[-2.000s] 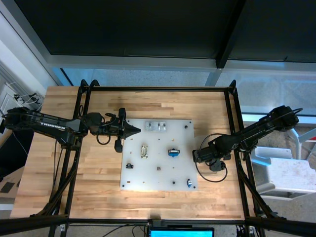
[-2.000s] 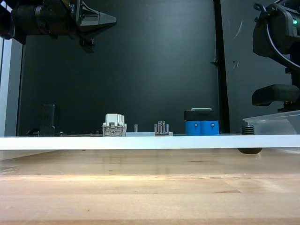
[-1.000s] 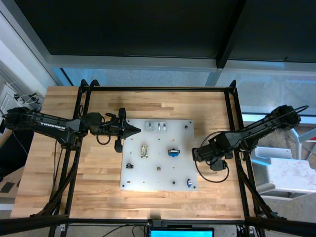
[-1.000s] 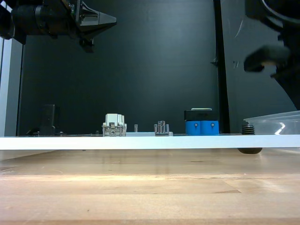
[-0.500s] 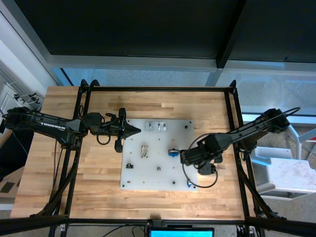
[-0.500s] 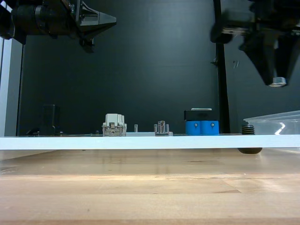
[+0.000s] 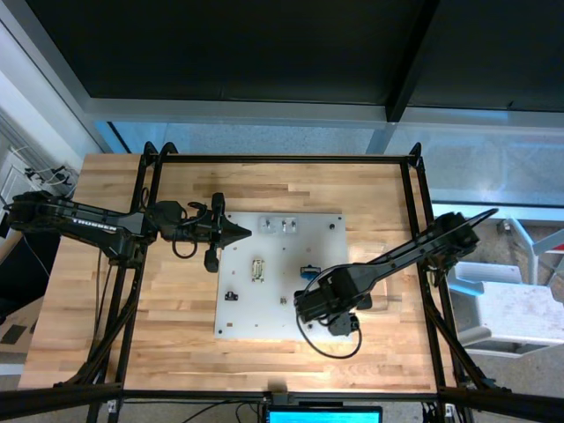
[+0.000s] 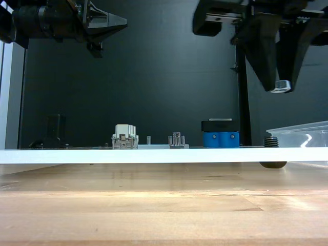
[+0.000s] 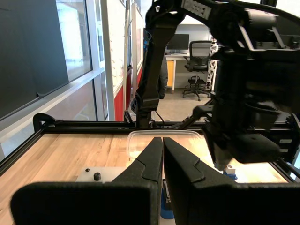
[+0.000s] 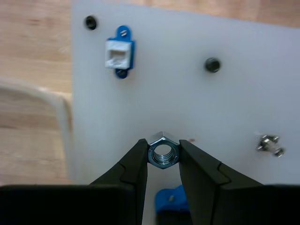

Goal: Pick the M12 fastener and fasten on the M12 threads

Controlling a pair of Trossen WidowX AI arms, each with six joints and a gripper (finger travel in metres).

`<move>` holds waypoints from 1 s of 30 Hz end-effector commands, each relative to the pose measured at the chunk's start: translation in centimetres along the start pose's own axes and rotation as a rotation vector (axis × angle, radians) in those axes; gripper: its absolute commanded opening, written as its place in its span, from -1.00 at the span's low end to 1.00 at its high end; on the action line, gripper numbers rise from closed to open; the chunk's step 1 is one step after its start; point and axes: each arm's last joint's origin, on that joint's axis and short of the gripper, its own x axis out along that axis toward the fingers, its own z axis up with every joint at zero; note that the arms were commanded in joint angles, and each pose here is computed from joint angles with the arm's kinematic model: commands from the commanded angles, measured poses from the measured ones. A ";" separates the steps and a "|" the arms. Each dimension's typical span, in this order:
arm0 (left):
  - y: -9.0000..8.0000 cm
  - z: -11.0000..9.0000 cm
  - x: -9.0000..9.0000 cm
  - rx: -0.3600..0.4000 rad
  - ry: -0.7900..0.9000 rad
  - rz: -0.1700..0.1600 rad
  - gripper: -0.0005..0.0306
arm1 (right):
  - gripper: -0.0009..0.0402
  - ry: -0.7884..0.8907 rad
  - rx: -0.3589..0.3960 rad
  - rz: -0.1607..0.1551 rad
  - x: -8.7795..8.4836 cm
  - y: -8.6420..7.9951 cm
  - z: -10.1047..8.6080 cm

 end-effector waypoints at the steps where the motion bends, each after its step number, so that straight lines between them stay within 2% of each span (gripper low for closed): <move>1: 0.0 0.0 0.0 0.000 -0.001 0.000 -0.96 | -0.78 -0.004 -0.005 -0.002 0.5 -1.2 0.6; 9: 0.0 0.0 0.0 0.000 -0.001 0.000 -0.96 | -0.78 -0.012 -0.026 0.003 1.9 -2.8 2.1; 16: 0.0 0.0 0.0 0.000 -0.001 0.000 -0.96 | -0.78 -0.018 -0.038 -0.005 2.6 -3.1 2.7; 30: 0.0 0.0 0.0 0.000 -0.001 0.000 -0.97 | -0.78 -0.036 -0.045 0.000 4.5 -3.7 3.3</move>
